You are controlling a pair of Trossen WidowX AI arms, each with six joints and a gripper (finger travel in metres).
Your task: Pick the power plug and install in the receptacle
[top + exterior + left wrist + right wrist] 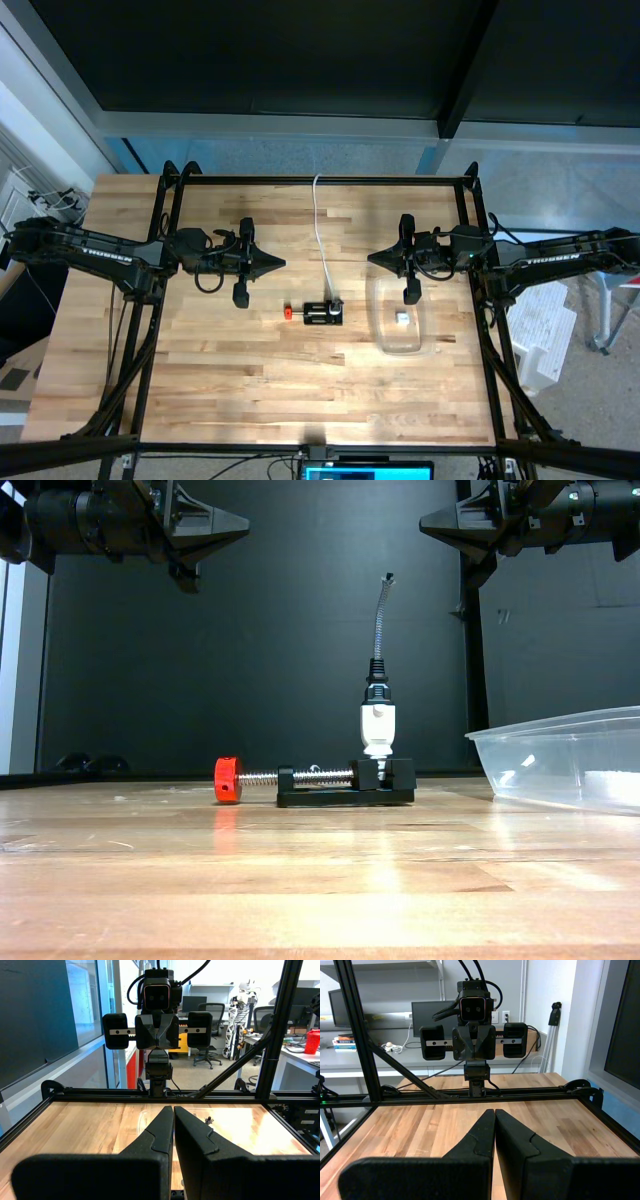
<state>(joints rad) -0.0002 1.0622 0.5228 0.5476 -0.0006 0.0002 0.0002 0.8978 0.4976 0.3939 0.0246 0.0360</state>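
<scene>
Small white receptacle [377, 728], standing upright, clamped in a black vise [346, 796]

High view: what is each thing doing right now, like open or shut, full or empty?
Left gripper: shut, empty, raised over the wooden table.
Right gripper: shut, empty, raised too.
Small white receptacle: upright, clamped.
Black vise with orange-red knob: tightened on the receptacle.
Clear rounded plastic tray: lidless, holds a tiny white cube.
</scene>
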